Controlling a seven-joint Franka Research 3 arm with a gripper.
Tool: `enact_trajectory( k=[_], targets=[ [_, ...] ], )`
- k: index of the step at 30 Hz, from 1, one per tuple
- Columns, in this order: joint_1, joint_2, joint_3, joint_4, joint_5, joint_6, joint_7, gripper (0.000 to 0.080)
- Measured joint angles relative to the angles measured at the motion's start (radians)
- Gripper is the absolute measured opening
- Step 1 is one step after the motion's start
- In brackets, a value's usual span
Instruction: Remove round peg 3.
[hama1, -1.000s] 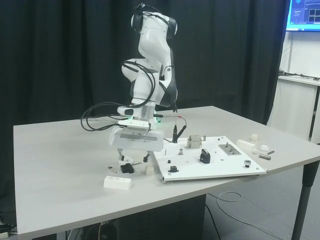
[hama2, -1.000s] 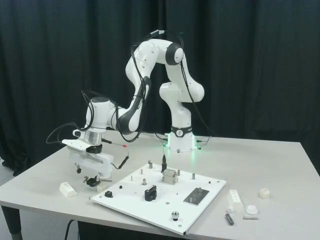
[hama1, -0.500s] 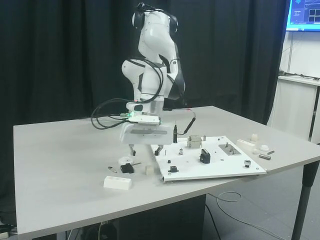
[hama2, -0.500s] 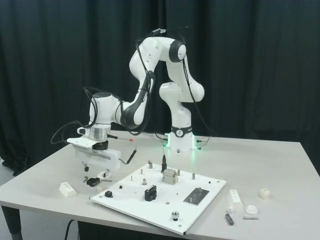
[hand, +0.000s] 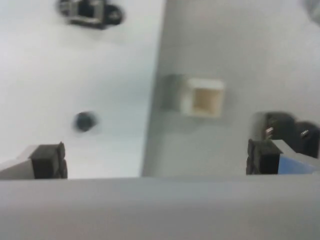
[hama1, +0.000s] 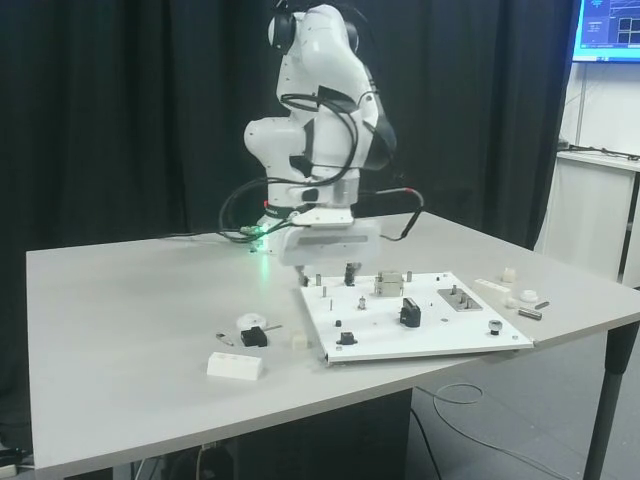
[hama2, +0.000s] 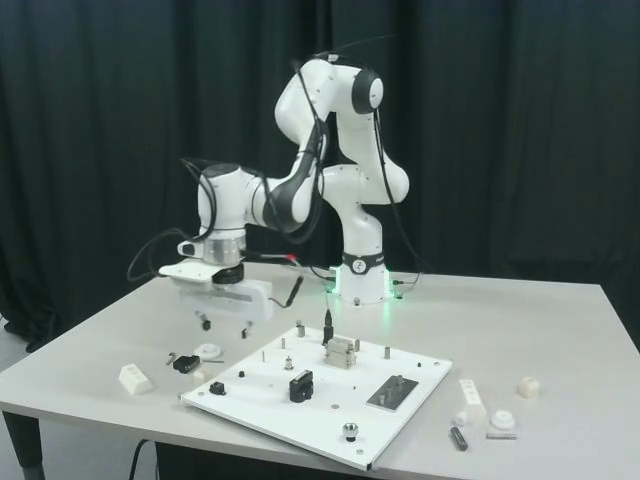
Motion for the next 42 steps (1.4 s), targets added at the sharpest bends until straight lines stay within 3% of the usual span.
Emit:
enact_trajectory(
  k=[15, 42],
  targets=[
    [0.143, -0.069, 0.002, -0.01, 0.0, -0.161, 0.184, 0.08],
    [0.399, -0.17, 0.004, -0.134, -0.014, -0.213, 0.49, 0.08]
  ],
)
